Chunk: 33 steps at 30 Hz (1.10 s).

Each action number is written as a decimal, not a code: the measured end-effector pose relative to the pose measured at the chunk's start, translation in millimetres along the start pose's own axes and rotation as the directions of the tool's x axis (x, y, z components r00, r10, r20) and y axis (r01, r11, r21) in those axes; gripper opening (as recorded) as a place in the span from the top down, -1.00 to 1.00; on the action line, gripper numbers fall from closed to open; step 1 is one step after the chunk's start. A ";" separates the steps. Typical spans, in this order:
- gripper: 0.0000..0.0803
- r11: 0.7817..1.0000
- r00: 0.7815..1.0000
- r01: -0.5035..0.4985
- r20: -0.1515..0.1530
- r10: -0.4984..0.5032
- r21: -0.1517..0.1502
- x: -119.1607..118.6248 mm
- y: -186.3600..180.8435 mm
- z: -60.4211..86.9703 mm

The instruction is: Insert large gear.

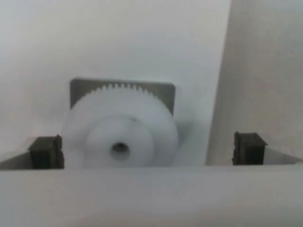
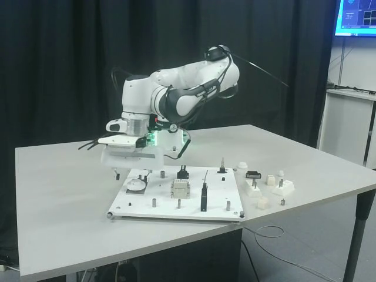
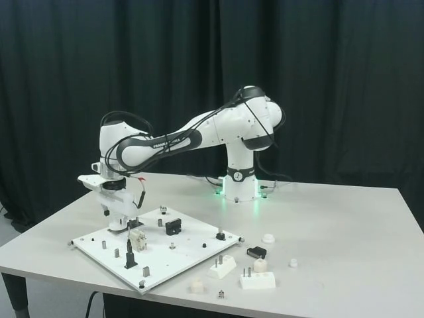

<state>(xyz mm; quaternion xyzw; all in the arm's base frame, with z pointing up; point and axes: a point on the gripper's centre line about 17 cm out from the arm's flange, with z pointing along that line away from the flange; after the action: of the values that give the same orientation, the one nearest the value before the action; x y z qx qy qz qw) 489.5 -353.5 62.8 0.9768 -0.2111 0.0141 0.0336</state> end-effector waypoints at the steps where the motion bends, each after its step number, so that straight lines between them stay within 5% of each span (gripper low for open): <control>1: -0.98 1.000 1.000 0.002 0.004 -0.002 -0.002 -0.9 0.7 -2.5; 12: -0.99 1.000 1.000 -0.002 0.012 0.002 -0.027 -4.4 13.5 -18.2; 33: -0.99 0.995 0.996 -0.094 -0.012 0.093 -0.025 -3.0 25.1 -5.5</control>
<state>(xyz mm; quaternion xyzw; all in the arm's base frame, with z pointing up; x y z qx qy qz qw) 476.3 -374.6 69.6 0.9652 -0.2565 0.0185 0.0465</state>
